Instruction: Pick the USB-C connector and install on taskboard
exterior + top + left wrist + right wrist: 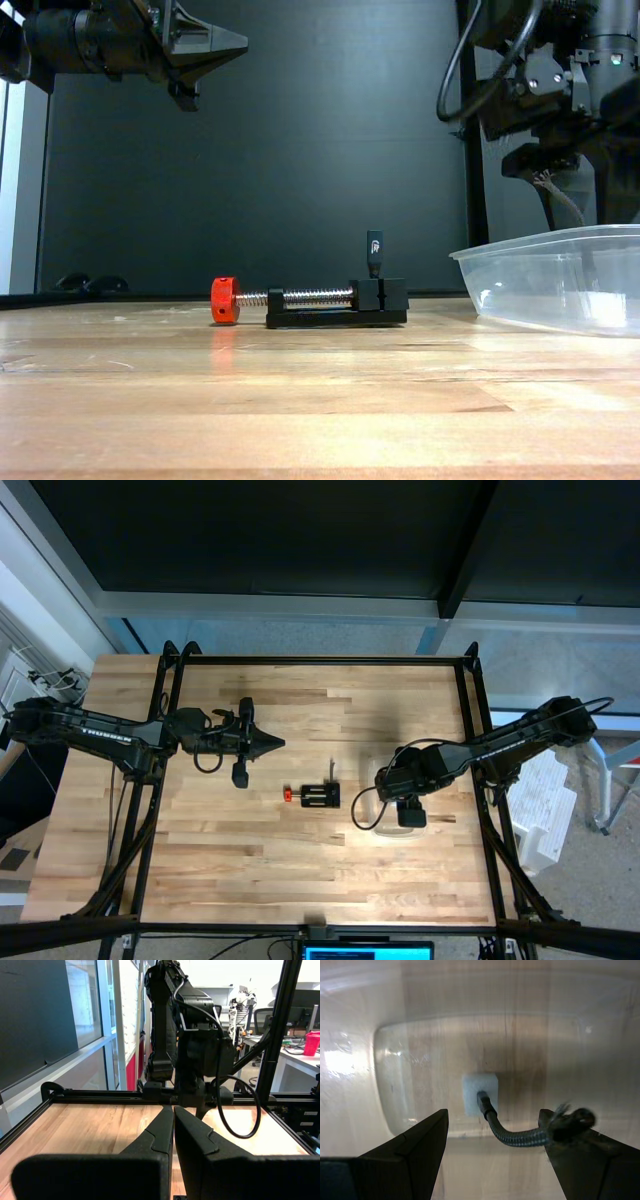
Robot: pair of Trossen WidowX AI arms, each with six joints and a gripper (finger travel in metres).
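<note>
Spread wide, the right hand hangs over the USB-C connector lying in the clear tray at 3 o'clock from the taskboard, seemingly to straddle it, while the left hand, pinched narrow, parks aloft at 10 o'clock.

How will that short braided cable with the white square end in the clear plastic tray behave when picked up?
The short braided cable curves, so probably flexes; its small white square end seems light and may slide on the glossy clear plastic tray. Right gripper hangs open above it; left gripper, shut, hovers high left.
</note>
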